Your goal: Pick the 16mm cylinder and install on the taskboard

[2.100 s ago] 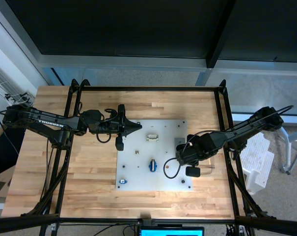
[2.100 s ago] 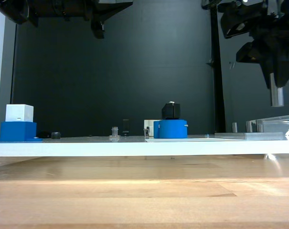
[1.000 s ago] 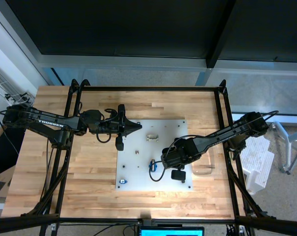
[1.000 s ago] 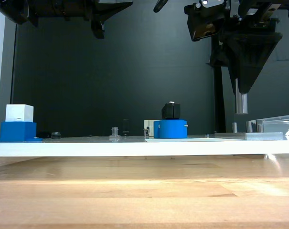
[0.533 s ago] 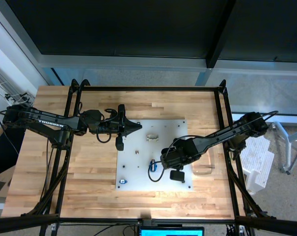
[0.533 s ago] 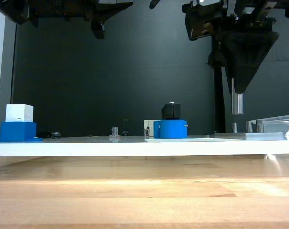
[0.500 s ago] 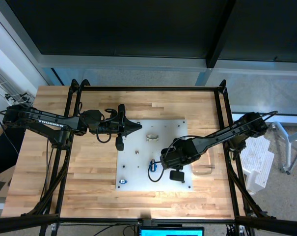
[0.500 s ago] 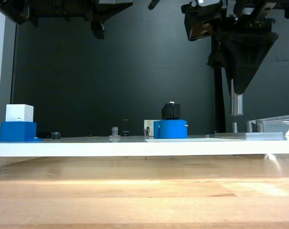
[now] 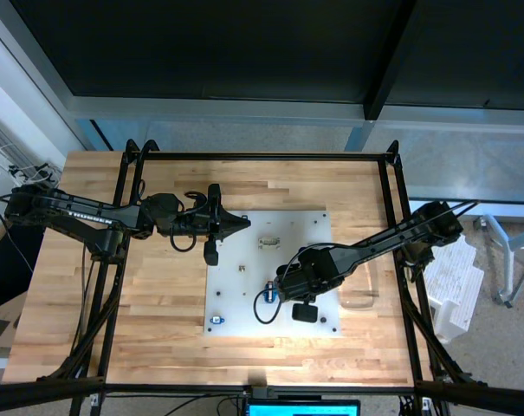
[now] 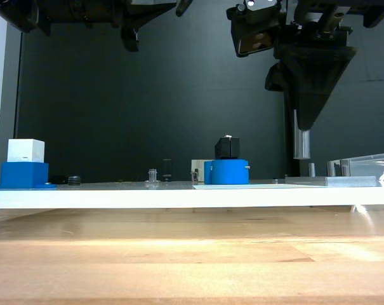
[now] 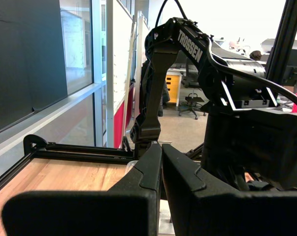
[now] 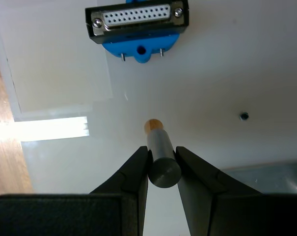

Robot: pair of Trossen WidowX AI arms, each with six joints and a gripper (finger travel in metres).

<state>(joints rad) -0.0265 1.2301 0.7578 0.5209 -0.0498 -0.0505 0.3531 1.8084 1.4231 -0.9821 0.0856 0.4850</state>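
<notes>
Right wrist view: my right gripper (image 12: 161, 153) clamps the 16mm cylinder (image 12: 158, 140) mid-length, hanging above the taskboard (image 12: 212, 59) at three o'clock of the blue connector (image 9: 268, 291). I judge it rigid, smooth and slippery. Left gripper (image 11: 160, 147) is clenched empty over the board's eleven o'clock.

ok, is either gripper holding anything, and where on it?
Right gripper, over the white board, pinches the metal peg by its upper end. Left gripper, shut and empty, hangs at the board's far-left corner.
</notes>
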